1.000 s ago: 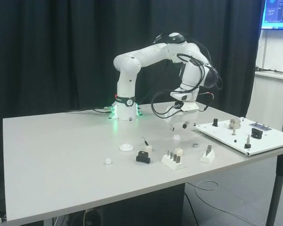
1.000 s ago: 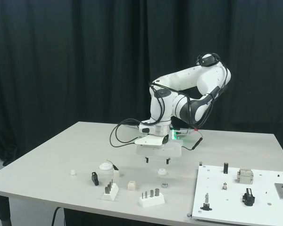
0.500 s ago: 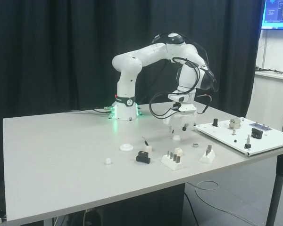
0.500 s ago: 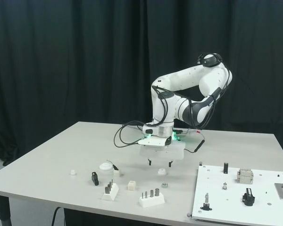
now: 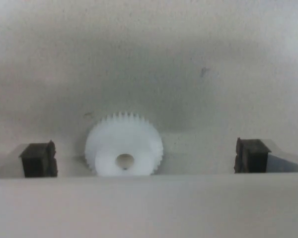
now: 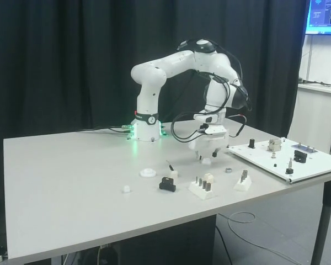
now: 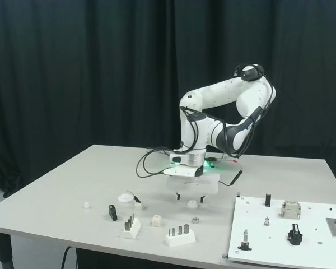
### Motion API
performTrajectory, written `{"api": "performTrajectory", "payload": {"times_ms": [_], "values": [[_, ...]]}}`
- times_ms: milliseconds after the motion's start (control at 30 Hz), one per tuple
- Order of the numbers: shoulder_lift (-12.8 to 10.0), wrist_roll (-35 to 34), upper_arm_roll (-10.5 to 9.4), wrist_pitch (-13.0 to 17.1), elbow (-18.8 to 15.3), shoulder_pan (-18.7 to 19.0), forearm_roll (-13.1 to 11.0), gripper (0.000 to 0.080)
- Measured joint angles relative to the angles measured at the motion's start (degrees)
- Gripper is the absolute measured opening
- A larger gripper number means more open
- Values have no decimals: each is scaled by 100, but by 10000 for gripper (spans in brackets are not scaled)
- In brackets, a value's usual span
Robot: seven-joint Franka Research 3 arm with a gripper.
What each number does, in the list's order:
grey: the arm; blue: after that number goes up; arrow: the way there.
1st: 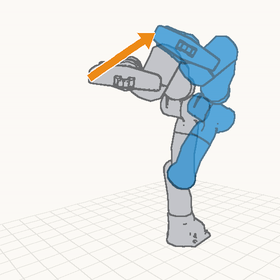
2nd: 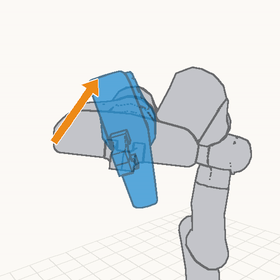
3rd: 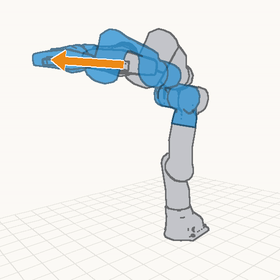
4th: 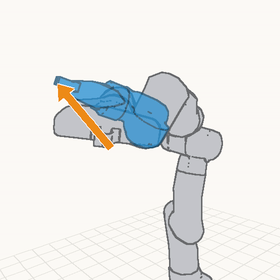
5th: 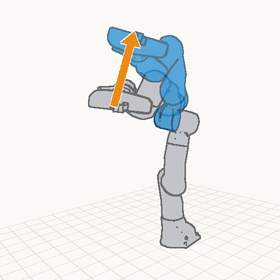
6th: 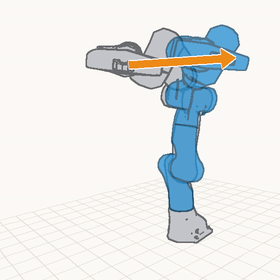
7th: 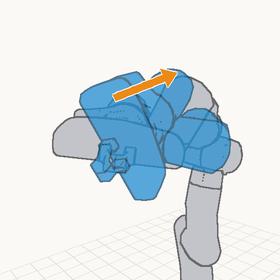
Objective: Pick medium gear.
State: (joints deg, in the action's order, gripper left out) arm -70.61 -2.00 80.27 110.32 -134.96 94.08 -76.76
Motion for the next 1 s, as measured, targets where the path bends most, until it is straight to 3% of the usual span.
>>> {"api": "performTrajectory", "payload": {"times_ms": [700, 1000], "values": [[15, -186, -134, -135, -110, -1, -373, 800], [15, -238, -175, -157, -119, -4, -429, 800]]}}
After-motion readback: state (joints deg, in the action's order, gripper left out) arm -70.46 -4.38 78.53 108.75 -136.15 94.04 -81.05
